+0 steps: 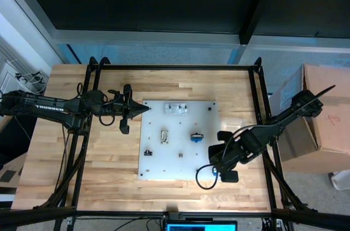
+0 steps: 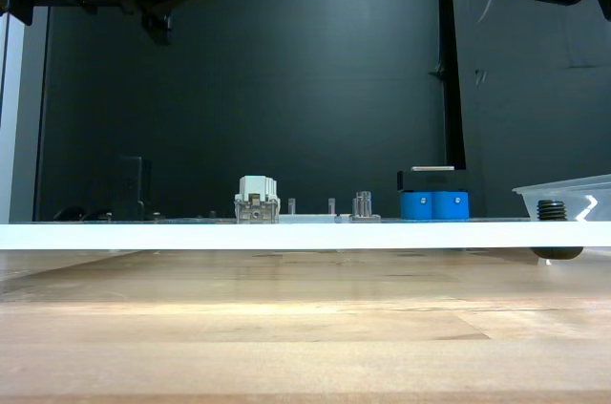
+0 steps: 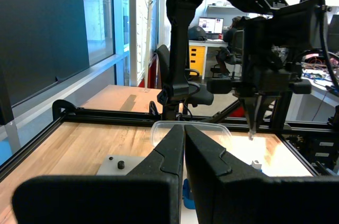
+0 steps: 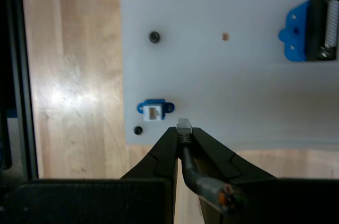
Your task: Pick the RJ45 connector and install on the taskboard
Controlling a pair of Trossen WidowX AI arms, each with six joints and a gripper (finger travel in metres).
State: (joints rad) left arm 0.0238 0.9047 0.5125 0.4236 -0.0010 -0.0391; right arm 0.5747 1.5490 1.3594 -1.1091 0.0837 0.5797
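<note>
Above taskboard (image 1: 164, 160): left gripper (image 1: 146, 109), right gripper (image 4: 183, 130) pinching connector (image 4: 184, 124).

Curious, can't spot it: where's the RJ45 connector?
RJ45 connector: in the right gripper, over the taskboard's near-right corner, near its blue socket; left gripper over its far-left corner.

left gripper (image 1: 146, 109) high, board (image 1: 169, 166) edge | right gripper (image 4: 183, 133), connector (image 4: 184, 124): open air to jack (image 4: 154, 110)

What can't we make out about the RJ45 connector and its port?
- Right wrist view: RJ45 connector, held in the right gripper, sits clear of the port; height over the taskboard unreadable looking straight down.
- High view: right gripper covers the connector; only its cable shows.
- Low view: top edge cuts the right gripper; connector and port unseen.
- Also: left gripper, shut, hovers at the taskboard's left edge.
</note>
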